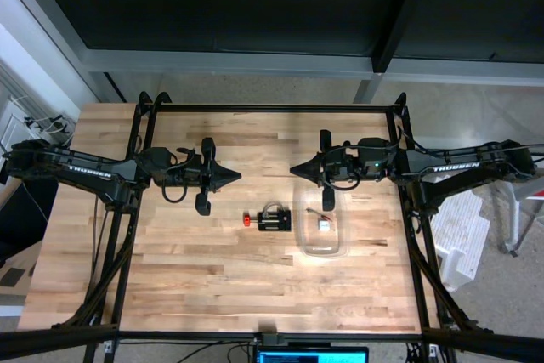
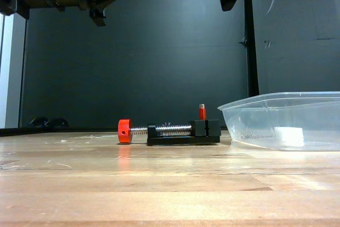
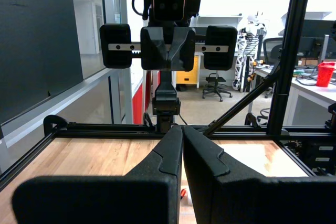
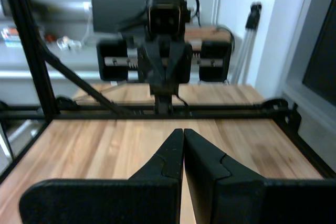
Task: Remove the RCA connector from the receptacle and place in the container
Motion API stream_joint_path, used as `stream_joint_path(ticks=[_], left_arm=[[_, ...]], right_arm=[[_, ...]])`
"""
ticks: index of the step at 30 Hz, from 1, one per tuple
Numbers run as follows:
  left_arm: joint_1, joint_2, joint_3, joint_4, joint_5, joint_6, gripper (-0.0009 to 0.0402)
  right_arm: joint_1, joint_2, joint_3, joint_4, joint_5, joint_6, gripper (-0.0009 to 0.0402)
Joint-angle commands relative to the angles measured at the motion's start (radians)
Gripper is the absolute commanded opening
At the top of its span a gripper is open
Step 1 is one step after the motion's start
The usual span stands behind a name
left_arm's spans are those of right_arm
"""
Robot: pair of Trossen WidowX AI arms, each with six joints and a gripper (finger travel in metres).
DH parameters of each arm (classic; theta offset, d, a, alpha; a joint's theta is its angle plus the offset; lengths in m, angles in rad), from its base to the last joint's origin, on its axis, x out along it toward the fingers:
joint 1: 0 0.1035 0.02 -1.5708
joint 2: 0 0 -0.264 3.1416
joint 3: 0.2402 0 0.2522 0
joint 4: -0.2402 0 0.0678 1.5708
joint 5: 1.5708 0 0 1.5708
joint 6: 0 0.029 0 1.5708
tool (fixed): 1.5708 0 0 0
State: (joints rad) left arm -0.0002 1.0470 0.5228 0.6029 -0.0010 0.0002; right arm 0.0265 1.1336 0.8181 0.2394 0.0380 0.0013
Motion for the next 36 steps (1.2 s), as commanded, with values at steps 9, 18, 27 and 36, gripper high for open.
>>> stream_joint_path(ticks=[9, 18, 27, 36], left_arm=[[0.000, 0.000, 0.000, 0.000, 0.000, 0.000, 0.0000], [0.000, 0.000, 0.000, 0.000, 0.000, 0.000, 0.0000], [0.000, 0.000, 0.000, 0.000, 0.000, 0.000, 0.0000], [0.000, 0.000, 0.000, 0.000, 0.000, 0.000, 0.0000]], right_arm=[[-0.005, -0.033, -0.158, 0.201, -0.005, 0.045, 0.0000], [-0.005, -0.034, -0.163, 0.203, -0.005, 0.070, 0.0000], [-0.004, -0.034, -0.163, 0.203, -0.005, 0.066, 0.0000], [-0.004, -0.034, -0.163, 0.203, -0.005, 0.064, 0.0000]])
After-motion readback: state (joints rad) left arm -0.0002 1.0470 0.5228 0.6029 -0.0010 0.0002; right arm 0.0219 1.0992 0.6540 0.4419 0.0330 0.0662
